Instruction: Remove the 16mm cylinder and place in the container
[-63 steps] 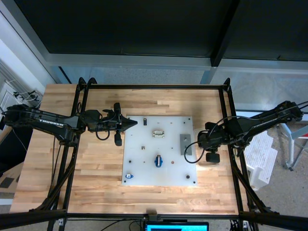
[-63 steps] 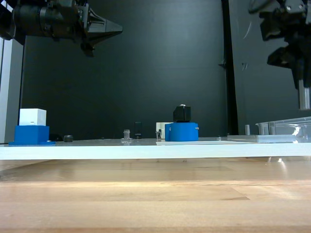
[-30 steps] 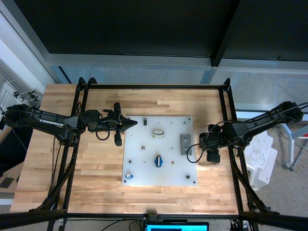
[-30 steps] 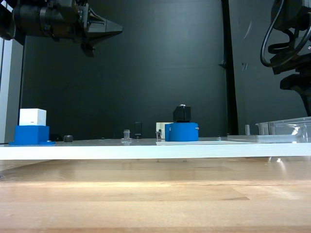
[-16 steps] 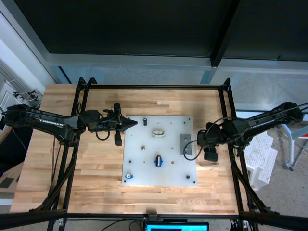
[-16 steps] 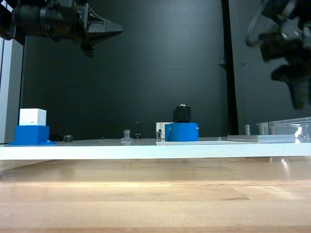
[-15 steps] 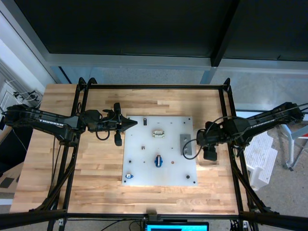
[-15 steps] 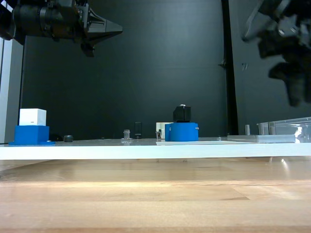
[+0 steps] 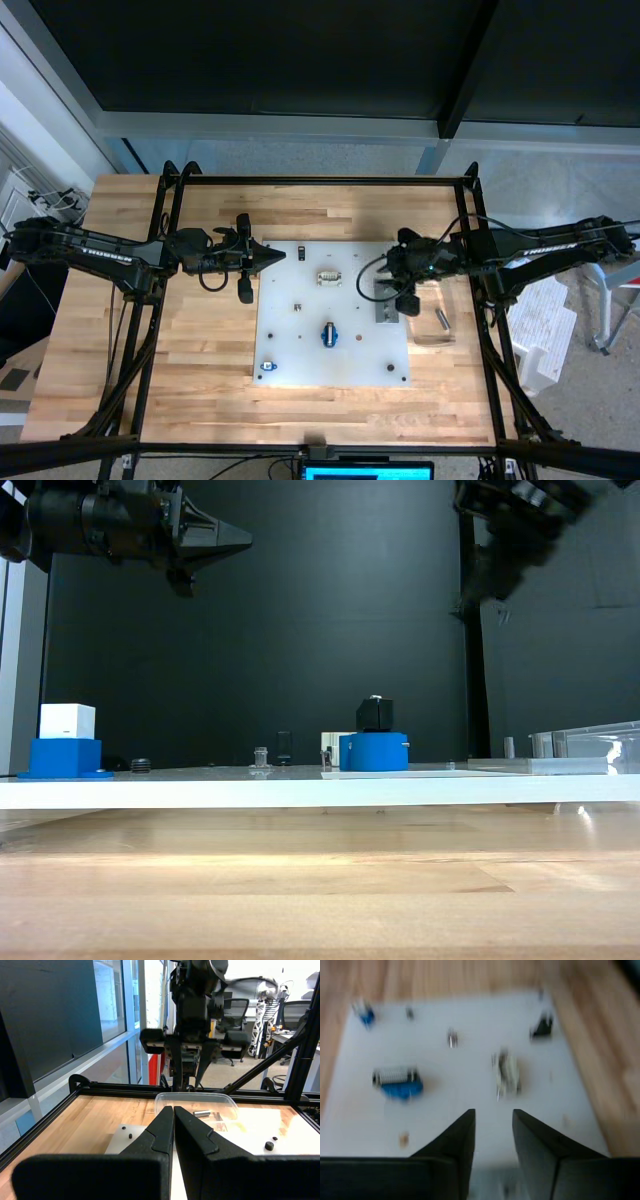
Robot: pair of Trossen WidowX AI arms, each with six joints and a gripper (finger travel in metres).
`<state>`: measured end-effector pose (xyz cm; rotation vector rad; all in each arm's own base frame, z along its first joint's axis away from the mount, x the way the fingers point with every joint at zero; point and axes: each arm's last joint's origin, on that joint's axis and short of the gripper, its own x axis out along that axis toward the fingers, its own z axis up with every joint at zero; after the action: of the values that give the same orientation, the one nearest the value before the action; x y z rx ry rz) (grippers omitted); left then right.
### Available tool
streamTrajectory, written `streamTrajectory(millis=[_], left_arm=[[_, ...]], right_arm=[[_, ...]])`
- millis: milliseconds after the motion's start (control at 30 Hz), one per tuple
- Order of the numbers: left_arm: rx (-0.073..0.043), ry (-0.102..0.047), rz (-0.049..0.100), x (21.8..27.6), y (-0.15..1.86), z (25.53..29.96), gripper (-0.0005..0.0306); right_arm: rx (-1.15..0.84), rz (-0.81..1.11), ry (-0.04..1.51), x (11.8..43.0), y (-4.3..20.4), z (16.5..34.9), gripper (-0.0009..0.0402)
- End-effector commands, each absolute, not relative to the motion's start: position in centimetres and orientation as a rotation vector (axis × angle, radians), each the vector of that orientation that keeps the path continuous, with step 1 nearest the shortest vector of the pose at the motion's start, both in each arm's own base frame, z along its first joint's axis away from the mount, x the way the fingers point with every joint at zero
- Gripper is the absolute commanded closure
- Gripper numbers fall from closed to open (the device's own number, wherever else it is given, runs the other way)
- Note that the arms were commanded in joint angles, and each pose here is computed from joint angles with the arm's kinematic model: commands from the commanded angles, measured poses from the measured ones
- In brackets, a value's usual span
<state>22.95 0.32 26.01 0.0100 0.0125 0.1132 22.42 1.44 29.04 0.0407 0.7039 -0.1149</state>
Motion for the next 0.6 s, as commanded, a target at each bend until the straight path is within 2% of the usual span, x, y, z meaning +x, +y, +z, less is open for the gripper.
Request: streamTrajectory(millis=[33,200,367,600], left_arm=[[0.010,0.013,0.113,22.95,0.32,26.01,0.0300],[0.010,0.013,0.113,22.95,0.33,26.01,0.0300],[0.010,0.013,0.114,22.95,0.33,26.01,0.0300],[0.010,0.013,0.113,22.95,0.33,26.01,0.0300]], right_arm=[[0.009,-0.107,0.593,23.2,1.0,29.5,0.0339],[-0.026,-0.055,0.461,23.9,0.2,30.5,0.0397],[-0.023,-0.013,0.314,24.5,-0.4,30.9,0.0391],[-0.024,0.013,0.133,24.7,-1.0,29.8,0.0393]])
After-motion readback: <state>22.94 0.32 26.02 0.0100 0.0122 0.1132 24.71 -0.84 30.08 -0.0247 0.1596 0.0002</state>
